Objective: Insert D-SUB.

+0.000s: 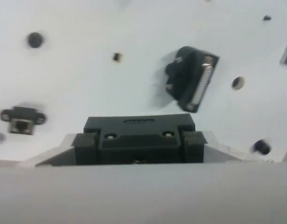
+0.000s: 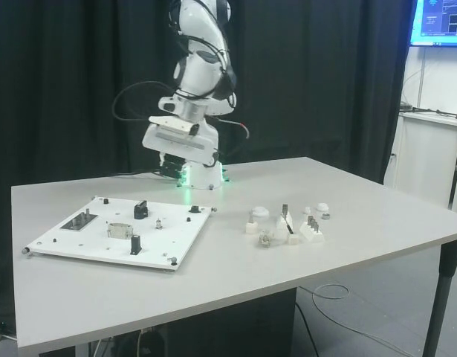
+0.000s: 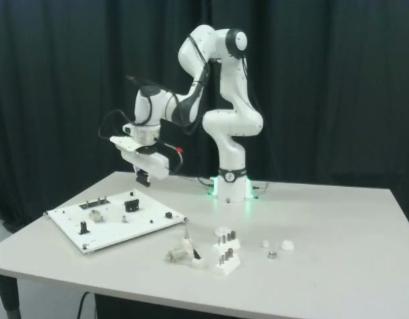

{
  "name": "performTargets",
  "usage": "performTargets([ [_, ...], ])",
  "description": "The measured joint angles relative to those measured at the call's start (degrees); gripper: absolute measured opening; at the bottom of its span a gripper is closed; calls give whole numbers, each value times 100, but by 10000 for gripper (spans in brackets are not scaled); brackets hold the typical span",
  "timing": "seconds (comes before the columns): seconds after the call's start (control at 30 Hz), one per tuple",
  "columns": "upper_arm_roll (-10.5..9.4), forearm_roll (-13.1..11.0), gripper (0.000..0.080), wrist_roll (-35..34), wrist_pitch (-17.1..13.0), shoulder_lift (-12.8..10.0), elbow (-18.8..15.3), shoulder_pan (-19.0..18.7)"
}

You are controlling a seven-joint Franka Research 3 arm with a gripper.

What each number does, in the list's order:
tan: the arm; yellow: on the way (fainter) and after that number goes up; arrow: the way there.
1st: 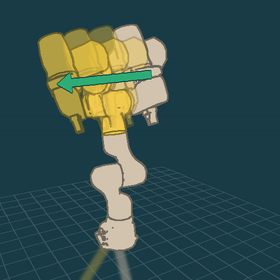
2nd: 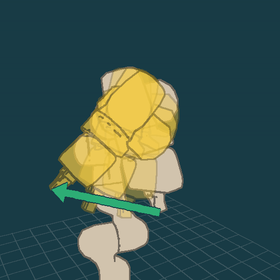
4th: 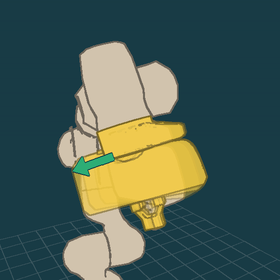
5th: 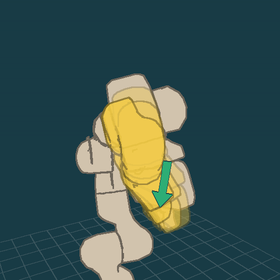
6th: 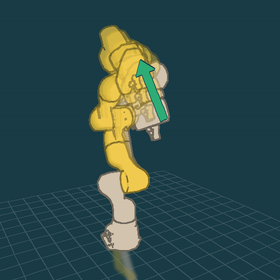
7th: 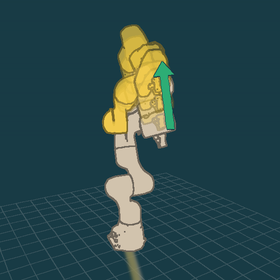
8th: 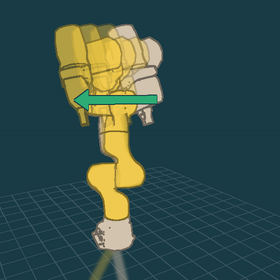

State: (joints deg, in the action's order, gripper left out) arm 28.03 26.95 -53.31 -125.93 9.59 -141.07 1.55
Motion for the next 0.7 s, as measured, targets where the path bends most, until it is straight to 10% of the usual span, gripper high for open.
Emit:
performTargets([
  [0.7, 1135, -269, 382, 3414, -637, 85, -129, 209],
])
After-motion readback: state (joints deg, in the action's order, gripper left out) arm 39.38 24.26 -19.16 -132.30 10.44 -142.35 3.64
